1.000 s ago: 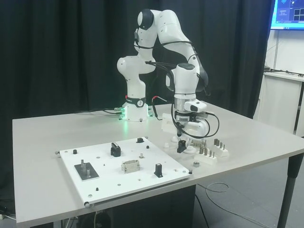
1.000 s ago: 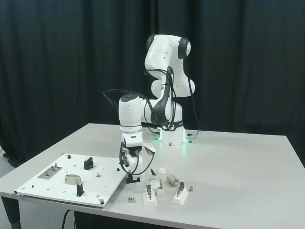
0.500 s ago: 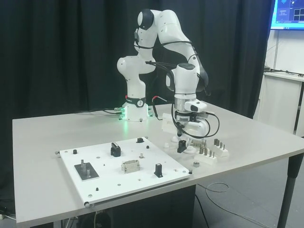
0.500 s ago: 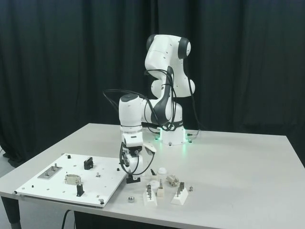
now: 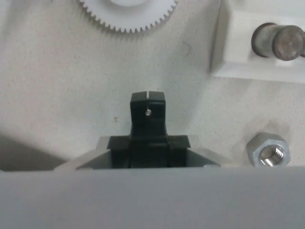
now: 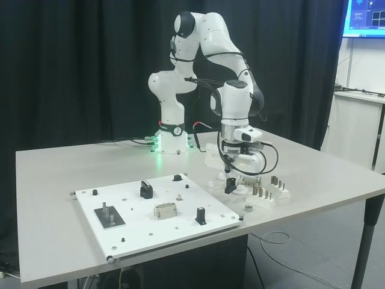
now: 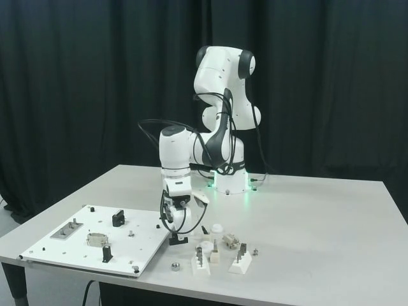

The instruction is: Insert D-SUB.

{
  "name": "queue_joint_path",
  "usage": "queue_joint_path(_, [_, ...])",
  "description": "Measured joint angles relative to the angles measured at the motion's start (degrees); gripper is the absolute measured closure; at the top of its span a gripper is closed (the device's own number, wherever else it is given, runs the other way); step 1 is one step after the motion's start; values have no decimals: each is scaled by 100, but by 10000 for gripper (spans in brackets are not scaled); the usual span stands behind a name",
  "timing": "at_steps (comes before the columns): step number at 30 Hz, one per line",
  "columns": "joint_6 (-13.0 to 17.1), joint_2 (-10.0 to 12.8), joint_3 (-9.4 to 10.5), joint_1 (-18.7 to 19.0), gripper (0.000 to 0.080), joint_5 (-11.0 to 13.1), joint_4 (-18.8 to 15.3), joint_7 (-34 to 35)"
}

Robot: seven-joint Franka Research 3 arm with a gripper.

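On the near part of the grey table (image 6: 54,180) lies the white board (image 6: 150,232) with the D-SUB socket (image 6: 163,210) among its fixtures. Beyond its far edge the gripper (image 6: 229,187) hangs just above the table, fingers clamped on a black D-SUB plug (image 5: 148,125). A steel nut (image 5: 268,150) lies near it, with a white gear (image 5: 127,14) and a white peg block (image 6: 269,194) further off.

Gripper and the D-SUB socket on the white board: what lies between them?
In the first room view, the gripper, shut on a black connector, hangs beside the white board. Toward the socket lie only the board's edge and bare surface.
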Motion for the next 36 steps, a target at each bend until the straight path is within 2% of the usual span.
queue_joint_path(18, [0, 0, 0, 0, 649, 0, 0, 25])
queue_joint_path(24, [0, 0, -13, 0, 649, -6, 14, 366])
queue_joint_path(36, [-2, -12, -143, 0, 649, -212, 87, 818])
